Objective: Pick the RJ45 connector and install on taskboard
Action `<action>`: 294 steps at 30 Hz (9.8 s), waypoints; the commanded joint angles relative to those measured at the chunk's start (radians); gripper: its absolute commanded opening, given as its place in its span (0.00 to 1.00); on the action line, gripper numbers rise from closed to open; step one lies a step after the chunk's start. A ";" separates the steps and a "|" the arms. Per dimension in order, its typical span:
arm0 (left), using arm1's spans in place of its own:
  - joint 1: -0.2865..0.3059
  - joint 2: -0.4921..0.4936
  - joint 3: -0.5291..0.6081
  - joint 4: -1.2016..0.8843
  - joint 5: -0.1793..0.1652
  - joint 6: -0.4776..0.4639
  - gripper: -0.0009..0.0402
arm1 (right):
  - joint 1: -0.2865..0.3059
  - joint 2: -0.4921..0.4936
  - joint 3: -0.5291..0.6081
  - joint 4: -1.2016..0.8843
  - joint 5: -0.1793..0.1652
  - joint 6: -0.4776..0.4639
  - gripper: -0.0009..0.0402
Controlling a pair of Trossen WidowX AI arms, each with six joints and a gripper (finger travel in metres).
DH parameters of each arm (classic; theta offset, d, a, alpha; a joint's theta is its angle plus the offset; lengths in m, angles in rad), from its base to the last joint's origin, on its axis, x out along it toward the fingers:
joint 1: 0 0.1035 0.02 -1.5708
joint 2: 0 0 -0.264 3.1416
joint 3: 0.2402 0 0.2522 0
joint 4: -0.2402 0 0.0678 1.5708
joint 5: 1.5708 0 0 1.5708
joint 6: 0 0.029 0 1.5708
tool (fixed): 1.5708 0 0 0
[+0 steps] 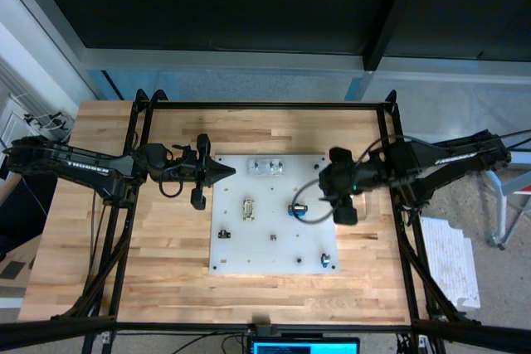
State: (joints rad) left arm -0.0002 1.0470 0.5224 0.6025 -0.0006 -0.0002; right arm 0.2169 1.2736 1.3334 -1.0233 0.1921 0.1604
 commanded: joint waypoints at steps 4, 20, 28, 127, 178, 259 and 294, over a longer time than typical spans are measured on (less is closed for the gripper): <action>0.000 0.000 0.000 0.000 0.000 0.000 0.02 | -0.098 -0.034 -0.061 0.186 -0.058 -0.050 0.36; 0.000 0.000 0.000 0.000 0.000 0.000 0.02 | -0.214 -0.144 -0.348 0.816 -0.167 -0.142 0.22; 0.000 0.000 0.000 0.000 0.000 0.000 0.02 | -0.244 -0.159 -0.513 1.161 -0.166 -0.143 0.17; 0.000 0.000 0.000 0.000 0.000 0.000 0.02 | -0.237 -0.159 -0.721 1.544 -0.193 -0.116 0.02; 0.000 0.000 0.000 0.000 0.000 0.000 0.02 | -0.237 -0.159 -0.721 1.544 -0.193 -0.116 0.02; 0.000 0.000 0.000 0.000 0.000 0.000 0.02 | -0.237 -0.159 -0.721 1.544 -0.193 -0.116 0.02; 0.000 0.000 0.000 0.000 0.000 0.000 0.02 | -0.237 -0.159 -0.721 1.544 -0.193 -0.116 0.02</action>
State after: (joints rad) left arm -0.0002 1.0470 0.5224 0.6029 -0.0006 -0.0002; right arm -0.0200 1.1145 0.6121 0.5205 -0.0010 0.0441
